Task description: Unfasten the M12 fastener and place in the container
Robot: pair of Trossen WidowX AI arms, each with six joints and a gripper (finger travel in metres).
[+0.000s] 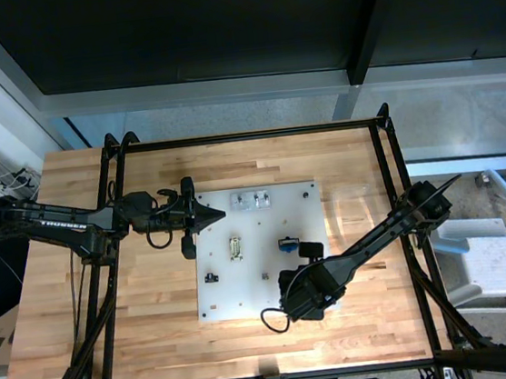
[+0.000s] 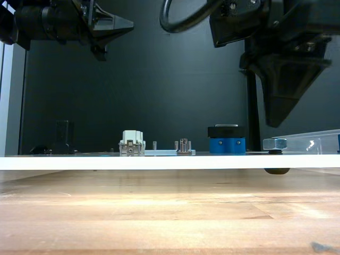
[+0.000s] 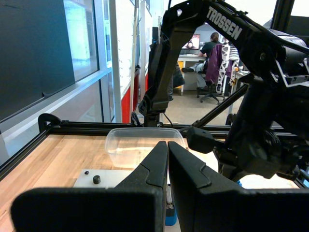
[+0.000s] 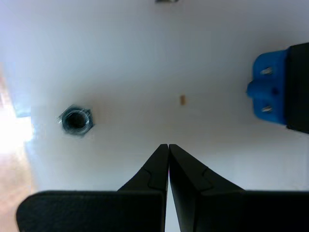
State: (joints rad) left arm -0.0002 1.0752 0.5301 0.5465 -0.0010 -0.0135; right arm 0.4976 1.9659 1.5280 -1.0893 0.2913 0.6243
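Right wrist view looks straight down on the M12 fastener [image 4: 76, 120], a small silver hex nut lying flat over the white board [image 4: 145, 58] close to that board's edge, its bore facing up so its axis runs vertical. Low view shows the same nut [image 2: 274, 143] level, flats to the side, raised a little off the board [image 2: 159, 162] on a short black stub, so it sits on its stud. The container [image 2: 313, 141] shows behind it there, and the wrist view confirms the nut is on the board rather than in the tub. In the high view the arm covers that corner of the board [image 1: 245, 282]. The right tool [image 4: 168, 145] is clenched, its two fingers meeting at the tips with nothing between them. It hangs point-down above the board's near right part [image 2: 276, 122], clear of the nut and just beside it, touching nothing. The left tool [image 3: 167, 142] is also pressed together and empty, held high over the board's far left edge [image 1: 215, 215], pointing across the board toward the container [image 3: 140, 145]. On the board a blue part [image 4: 270, 87] with a black top [image 2: 227, 139] stands near the nut, further toward the board's middle. A silver post [image 2: 183, 146] and a white connector [image 2: 132, 144] stand beyond it, well apart from the nut. The board rests on the wooden tabletop [image 1: 159, 328].
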